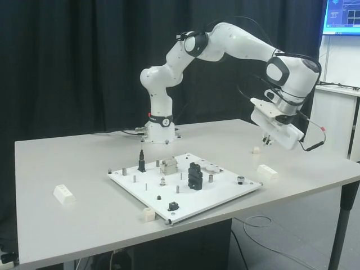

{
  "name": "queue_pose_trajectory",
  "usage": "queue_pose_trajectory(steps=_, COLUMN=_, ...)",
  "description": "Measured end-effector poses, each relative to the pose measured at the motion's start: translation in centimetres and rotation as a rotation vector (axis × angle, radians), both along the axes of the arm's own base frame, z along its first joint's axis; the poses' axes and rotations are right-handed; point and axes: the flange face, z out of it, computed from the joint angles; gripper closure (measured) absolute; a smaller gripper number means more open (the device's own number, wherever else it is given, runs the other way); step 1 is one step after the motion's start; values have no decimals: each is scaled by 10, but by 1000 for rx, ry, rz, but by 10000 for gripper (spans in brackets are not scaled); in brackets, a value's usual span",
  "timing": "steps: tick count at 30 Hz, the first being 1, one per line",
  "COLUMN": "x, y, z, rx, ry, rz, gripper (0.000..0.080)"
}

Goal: Place Ethernet.

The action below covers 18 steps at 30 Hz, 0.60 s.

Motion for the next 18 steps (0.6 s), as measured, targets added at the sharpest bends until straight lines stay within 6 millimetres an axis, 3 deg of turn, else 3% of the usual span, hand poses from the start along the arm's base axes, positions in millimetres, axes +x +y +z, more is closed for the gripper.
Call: queue_pose_trajectory(steps=18, x=-43, y=8, z=-41, rx=-34, ry=-25, rz=17, gripper=726)
